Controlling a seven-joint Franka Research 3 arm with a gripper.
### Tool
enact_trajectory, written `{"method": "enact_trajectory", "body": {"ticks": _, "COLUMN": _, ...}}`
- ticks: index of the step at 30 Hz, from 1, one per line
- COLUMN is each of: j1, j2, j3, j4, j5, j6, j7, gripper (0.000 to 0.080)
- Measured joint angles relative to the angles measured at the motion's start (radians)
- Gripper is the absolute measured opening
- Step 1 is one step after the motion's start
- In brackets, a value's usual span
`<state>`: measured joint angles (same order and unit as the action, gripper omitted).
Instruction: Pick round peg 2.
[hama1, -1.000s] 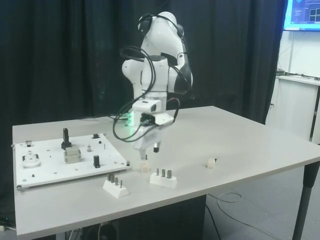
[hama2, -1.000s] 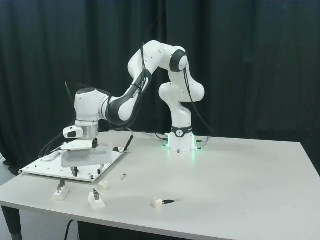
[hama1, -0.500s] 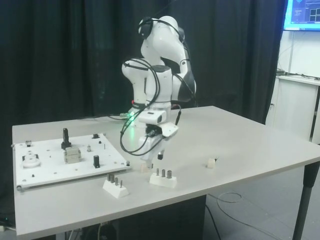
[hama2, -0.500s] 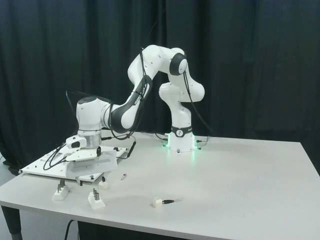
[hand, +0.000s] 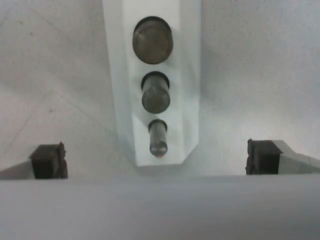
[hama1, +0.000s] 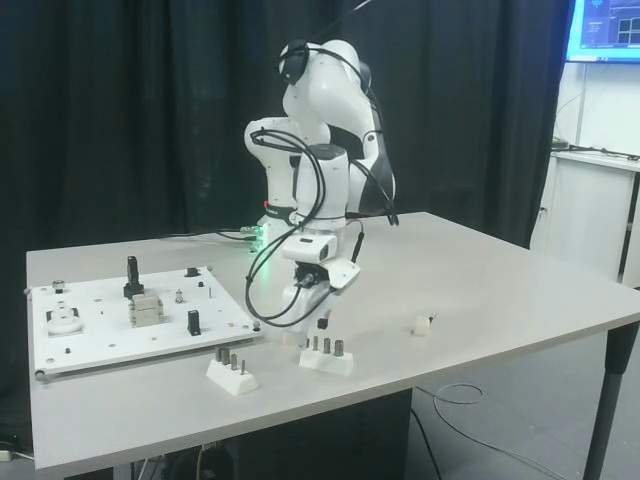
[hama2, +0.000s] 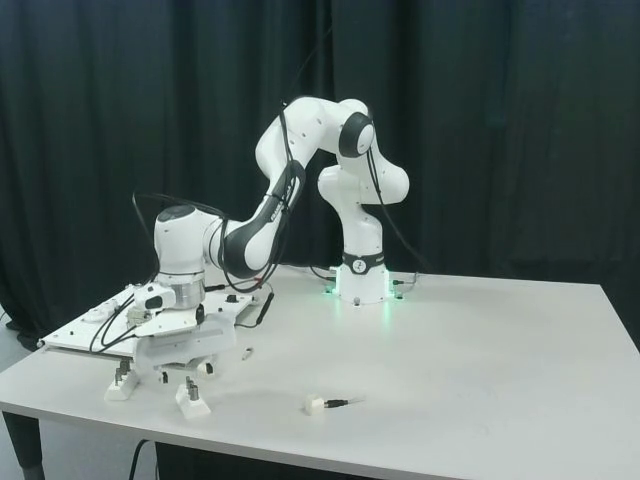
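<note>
Although the white board (hama1: 140, 325) at the left of the desk (hama1: 500, 270) carries several fixtures, your target lies further right, near the front edge: a white three-peg holder (hama1: 326, 360) standing beside a second peg block (hama1: 232, 375). Seen from the wrist view, this holder (hand: 157, 90) carries three upright round pegs in a row, graded from thick (hand: 152, 40) through middle (hand: 155, 93) to thin (hand: 158, 140); you may judge the middle one to be round peg 2, though no label is visible to confirm it. Treat the peg as a small, stiff, smooth metal-like cylinder, light in weight and probably slippery, so take hold of it on the exposed shank above the holder, with the fingers squarely on opposite sides. Note that its neighbours stand close on either side along the row, so you should close across the row, not along it. Your pincer (hand: 155, 161) hangs just above the holder with its fingertips (hand: 48, 161) spread wide apart and nothing between them, straddling the thin-peg end of the block. Further right, a small white block (hama1: 424, 324) lies well apart from the work. Your arm (hama1: 320, 150) reaches forward from its base, elbow high, with the wrist turned downward over the holder.
</note>
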<state>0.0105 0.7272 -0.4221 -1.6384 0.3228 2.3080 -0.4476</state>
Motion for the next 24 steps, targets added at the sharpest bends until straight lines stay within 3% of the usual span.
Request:
{"method": "enact_trajectory", "body": {"ticks": 20, "j1": -0.012, "j2": 0.038, "j3": 0.012, "j4": 0.022, "j5": 0.023, "j6": 0.013, "j7": 0.000, "gripper": 0.0800}}
{"method": "enact_trajectory", "body": {"ticks": 21, "j1": -0.013, "j2": 0.038, "j3": 0.012, "j4": 0.023, "j5": 0.023, "j6": 0.013, "j7": 0.000, "gripper": 0.0672}}
{"method": "enact_trajectory", "body": {"ticks": 24, "j1": -0.013, "j2": 0.039, "j3": 0.012, "j4": 0.025, "j5": 0.024, "j6": 0.013, "j7": 0.000, "gripper": 0.0672}}
